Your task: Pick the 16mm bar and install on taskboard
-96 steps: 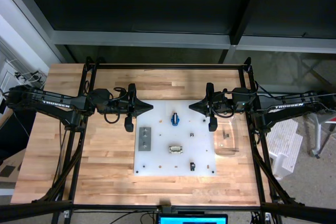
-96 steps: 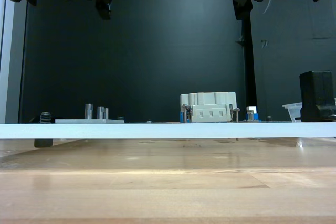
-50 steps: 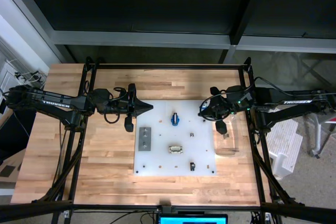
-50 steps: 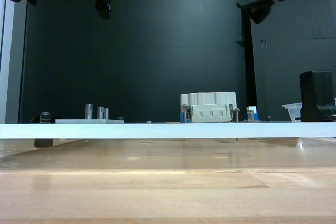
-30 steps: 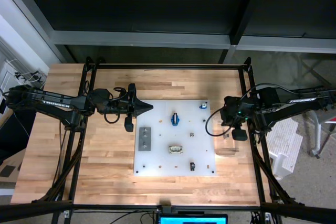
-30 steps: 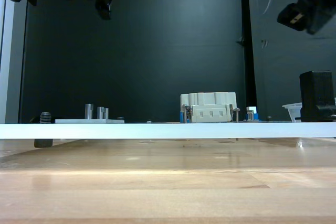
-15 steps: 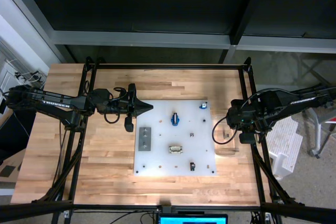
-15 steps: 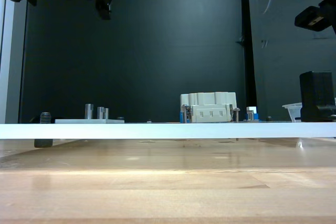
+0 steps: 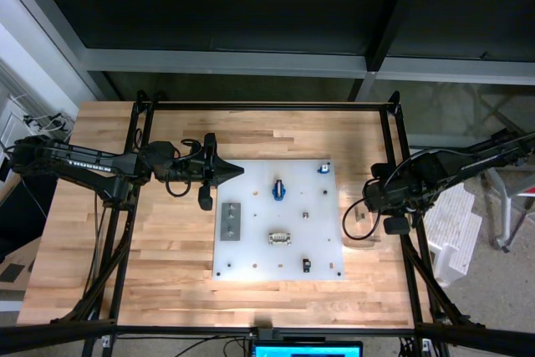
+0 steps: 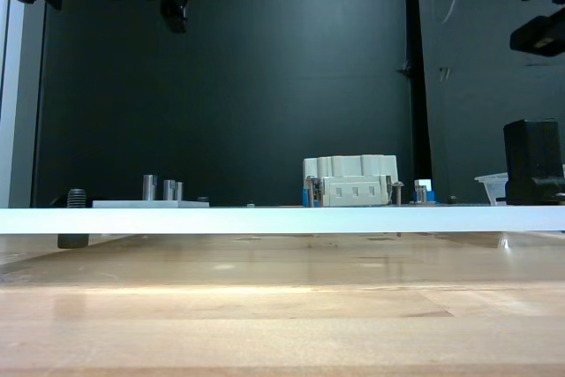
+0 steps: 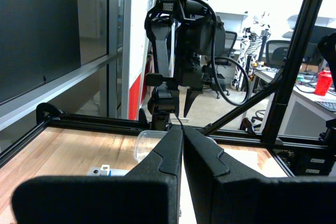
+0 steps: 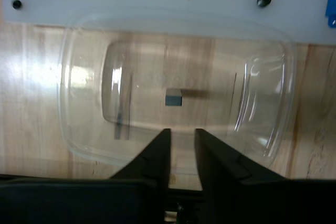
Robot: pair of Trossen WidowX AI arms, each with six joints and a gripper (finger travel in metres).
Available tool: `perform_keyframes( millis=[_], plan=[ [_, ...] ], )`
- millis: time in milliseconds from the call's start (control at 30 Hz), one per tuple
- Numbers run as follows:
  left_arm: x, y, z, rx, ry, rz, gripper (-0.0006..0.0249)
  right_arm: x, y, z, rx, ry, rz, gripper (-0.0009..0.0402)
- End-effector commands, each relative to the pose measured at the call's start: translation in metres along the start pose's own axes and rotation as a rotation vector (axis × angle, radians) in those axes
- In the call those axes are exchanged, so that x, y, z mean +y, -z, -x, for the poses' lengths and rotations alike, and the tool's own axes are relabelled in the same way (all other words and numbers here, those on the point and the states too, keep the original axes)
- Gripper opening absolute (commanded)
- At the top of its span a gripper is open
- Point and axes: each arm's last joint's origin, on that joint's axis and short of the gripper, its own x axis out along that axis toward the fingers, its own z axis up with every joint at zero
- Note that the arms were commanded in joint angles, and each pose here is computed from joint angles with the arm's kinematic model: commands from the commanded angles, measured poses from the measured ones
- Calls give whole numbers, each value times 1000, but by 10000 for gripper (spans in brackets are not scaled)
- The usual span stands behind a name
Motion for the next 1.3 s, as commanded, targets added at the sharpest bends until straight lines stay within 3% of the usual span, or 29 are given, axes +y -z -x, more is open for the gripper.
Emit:
perform_keyframes(
  millis=[33,267,367,533,1300],
  plan=[
    [0,0,0,0,0,0,0,1,1,-8,15,4,-7,119],
    [0,0,0,0,0,0,0,4,-6,-22,47,18,-5,188],
    [0,0,0,0,0,0,0,5,-8,-32,47,49,-2,207],
    [0,0,0,0,0,0,0,8,-9,-45,51,47,-19,229],
    [0,0,0,0,0,0,0,13,0,-84,26,51,10,238]
  ],
)
